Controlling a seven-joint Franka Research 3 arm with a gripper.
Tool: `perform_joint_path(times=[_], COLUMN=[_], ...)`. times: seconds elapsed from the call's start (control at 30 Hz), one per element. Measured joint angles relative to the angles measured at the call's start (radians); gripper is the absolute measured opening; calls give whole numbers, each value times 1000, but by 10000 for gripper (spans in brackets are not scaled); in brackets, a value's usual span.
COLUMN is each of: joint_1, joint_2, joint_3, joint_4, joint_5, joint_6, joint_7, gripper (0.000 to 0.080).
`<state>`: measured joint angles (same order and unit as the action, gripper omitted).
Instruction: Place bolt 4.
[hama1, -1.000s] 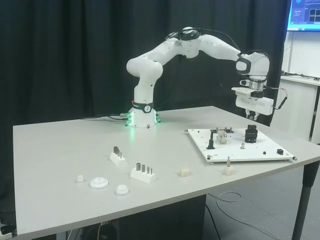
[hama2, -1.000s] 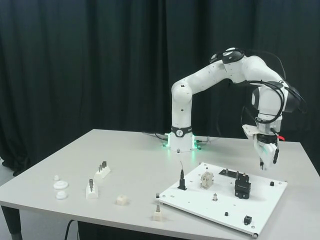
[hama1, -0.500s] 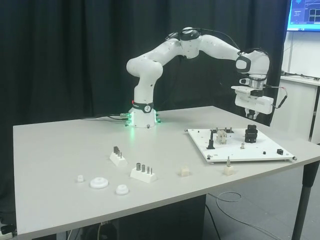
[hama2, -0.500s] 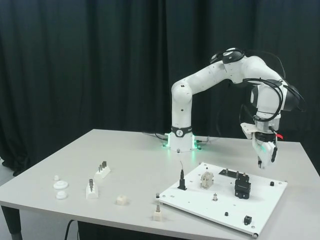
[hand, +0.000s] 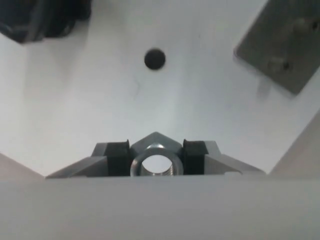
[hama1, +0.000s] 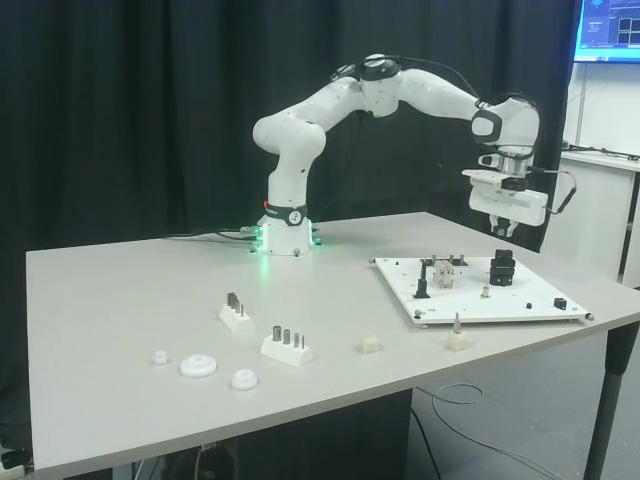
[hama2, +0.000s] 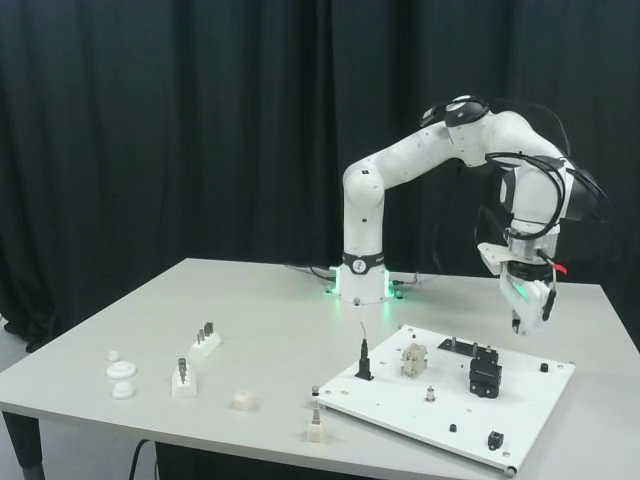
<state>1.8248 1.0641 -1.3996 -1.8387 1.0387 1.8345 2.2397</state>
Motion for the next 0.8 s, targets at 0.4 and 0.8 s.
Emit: perform_joint_path(times=[0.4, 0.8], joint_1=[-4, -8], joint_2=[1, 1], joint_3=[-70, -134], joint_4=[-19, -107], joint_5=[-139, -220], joint_6=[-48, -94], joint_7=[-58, -180], gripper=[225, 225])
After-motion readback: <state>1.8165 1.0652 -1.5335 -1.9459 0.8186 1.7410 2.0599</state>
